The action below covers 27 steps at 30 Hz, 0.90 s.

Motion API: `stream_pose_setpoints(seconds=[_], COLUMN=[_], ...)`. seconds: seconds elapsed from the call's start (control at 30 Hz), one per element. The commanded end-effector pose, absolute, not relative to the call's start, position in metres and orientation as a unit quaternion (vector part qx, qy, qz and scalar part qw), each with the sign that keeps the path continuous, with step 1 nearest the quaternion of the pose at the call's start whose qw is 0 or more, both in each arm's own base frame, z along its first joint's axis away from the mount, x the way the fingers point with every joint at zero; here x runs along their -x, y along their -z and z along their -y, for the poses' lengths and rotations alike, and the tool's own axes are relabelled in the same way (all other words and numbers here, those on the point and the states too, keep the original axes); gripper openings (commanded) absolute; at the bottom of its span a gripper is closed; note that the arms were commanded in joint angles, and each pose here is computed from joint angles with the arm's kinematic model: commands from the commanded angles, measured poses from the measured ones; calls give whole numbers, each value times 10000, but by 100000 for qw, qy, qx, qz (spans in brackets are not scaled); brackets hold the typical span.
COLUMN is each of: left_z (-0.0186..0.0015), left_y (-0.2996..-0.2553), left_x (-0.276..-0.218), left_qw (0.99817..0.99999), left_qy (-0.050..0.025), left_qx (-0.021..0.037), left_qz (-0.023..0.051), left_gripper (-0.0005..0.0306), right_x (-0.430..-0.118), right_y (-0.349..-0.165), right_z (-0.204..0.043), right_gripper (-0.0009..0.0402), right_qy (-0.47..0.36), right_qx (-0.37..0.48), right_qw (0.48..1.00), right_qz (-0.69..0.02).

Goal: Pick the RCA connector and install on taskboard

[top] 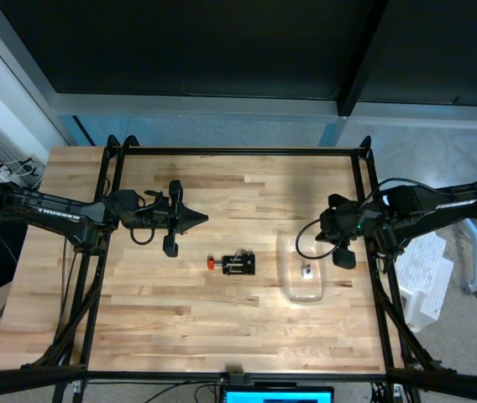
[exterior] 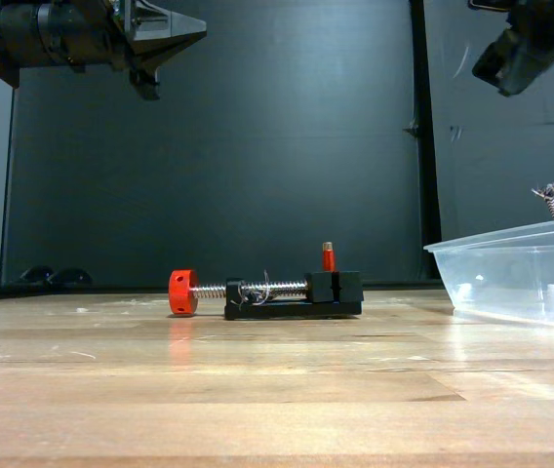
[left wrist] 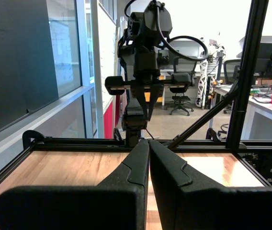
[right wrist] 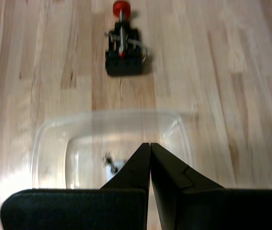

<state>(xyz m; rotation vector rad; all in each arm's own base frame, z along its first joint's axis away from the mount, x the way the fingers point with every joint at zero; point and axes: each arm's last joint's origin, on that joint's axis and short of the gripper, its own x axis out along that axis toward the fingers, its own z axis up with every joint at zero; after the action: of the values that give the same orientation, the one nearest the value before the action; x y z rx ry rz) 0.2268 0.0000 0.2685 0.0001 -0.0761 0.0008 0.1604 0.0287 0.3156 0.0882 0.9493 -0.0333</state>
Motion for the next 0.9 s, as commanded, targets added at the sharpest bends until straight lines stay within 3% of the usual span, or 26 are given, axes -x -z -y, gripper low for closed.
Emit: stream_pose_setpoints(seconds=[0.03,0.27,0.5,0.9], left_z=[0,0,0,0], left_y=[-2686,-2686,-2686,-2686], left_x=[-2268,-2268,-2268,-2268], left_qw=[99926,99926,99926,99926], left_qy=[-19,-19,-19,-19], left_qx=[-8,-8,-8,-8], left_qz=[3842,3842,3842,3842], left_gripper=[0,0,0,0], right_x=[-1581,-1577,-1596,-1719], right_y=[-3138,-3109,-2952,-2764], right_z=[-308,-321,-373,-494], right_gripper=[0,0,6,120], right_qy=[1288,1253,584,438], right_qx=[-3978,-3720,-2391,-207], right_qw=[88259,87518,85944,83571], right_qz=[-46829,-48220,-51064,-54916])
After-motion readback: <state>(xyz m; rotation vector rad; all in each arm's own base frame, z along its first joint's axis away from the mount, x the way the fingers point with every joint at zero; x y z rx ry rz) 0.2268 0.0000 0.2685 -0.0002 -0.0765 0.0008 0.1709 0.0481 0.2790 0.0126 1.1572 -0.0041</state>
